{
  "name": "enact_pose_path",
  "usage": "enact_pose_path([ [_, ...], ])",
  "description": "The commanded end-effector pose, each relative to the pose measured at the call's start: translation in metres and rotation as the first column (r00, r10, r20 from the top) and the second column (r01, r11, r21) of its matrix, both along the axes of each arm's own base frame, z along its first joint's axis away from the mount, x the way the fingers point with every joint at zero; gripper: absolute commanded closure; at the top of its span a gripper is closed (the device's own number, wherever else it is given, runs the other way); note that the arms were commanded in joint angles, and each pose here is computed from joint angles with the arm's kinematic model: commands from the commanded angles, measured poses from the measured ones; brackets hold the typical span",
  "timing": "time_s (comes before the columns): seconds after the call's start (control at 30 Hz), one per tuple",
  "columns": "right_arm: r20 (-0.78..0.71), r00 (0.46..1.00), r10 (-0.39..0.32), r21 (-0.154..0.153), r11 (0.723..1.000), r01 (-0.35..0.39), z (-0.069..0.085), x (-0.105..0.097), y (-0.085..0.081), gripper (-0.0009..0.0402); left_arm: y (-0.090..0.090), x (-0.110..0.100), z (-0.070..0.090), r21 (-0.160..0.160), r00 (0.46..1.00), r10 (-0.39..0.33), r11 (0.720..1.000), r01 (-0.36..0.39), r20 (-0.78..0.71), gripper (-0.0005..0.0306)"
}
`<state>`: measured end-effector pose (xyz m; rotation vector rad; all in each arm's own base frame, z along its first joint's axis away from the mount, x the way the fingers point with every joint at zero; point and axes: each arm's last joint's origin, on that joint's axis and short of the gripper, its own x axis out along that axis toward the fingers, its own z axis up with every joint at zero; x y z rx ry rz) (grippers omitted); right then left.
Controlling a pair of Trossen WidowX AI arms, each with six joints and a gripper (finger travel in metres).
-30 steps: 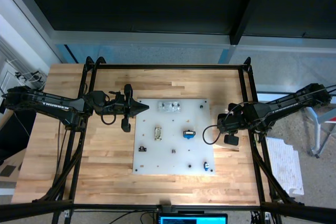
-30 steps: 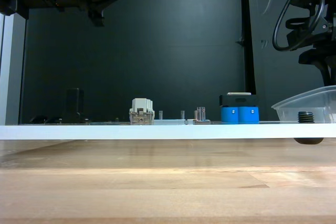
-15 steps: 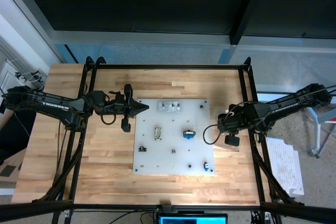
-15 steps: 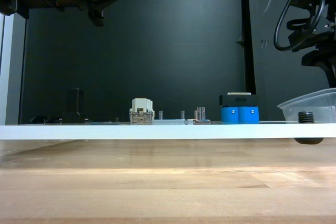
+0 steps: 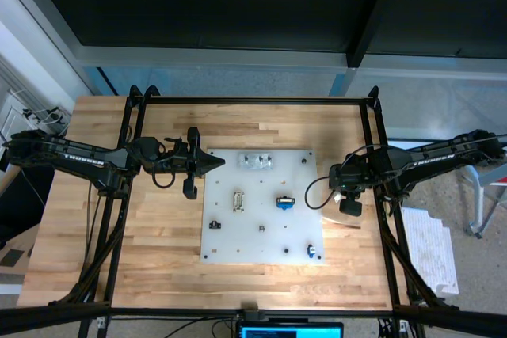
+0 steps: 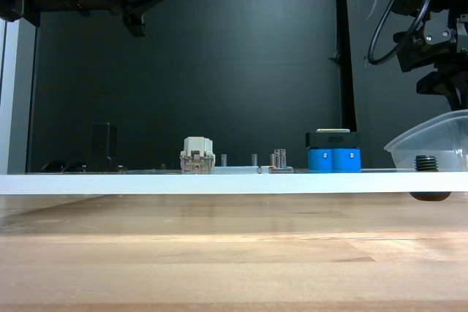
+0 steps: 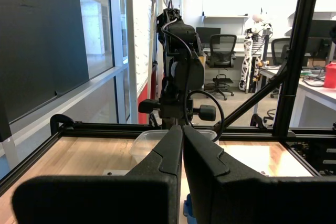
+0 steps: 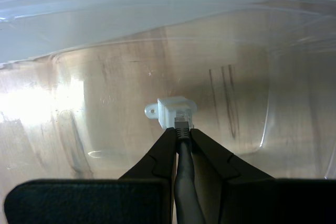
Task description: Pick the RJ45 connector and install on taskboard
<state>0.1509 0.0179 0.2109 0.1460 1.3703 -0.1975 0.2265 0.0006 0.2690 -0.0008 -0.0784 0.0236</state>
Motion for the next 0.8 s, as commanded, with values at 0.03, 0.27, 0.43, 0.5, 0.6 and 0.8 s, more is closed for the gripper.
enact_pose_path([
  [0.03, 0.001, 1.0, -0.016, -0.007, 1.0, 0.016, 0.0, 0.0, -0.003, 0.0393, 0.0, 0.0, 0.0, 0.0, 1.0, 0.0, 1.0, 0.0, 0.0, 0.03],
  [0.27, -0.01, 1.0, -0.005, 0.052, 0.999, 0.006, 0.0, 0.0, -0.011, 0.0393, 0.0, 0.0, 0.0, 0.0, 1.0, 0.0, 1.0, 0.0, 0.0, 0.03],
  [0.43, -0.01, 1.0, -0.01, 0.057, 0.998, 0.011, 0.0, 0.0, -0.012, 0.0393, 0.0, 0.0, 0.0, 0.0, 1.0, 0.0, 1.0, 0.0, 0.0, 0.03],
  [0.5, -0.007, 1.0, -0.011, 0.056, 0.998, 0.011, 0.001, 0.001, -0.012, 0.0393, 0.0, 0.0, 0.0, 0.0, 1.0, 0.0, 1.0, 0.0, 0.0, 0.03],
  [0.6, 0.01, 1.0, -0.01, 0.055, 0.998, 0.009, 0.006, 0.003, -0.012, 0.0393, 0.0, 0.0, 0.0, 0.0, 1.0, 0.0, 1.0, 0.0, 0.0, 0.03],
  [0.8, 0.044, 0.999, 0.011, 0.019, 1.0, -0.012, 0.023, 0.008, 0.0, 0.0393, 0.0, 0.0, 0.0, 0.0, 1.0, 0.0, 1.0, 0.0, 0.0, 0.03],
])
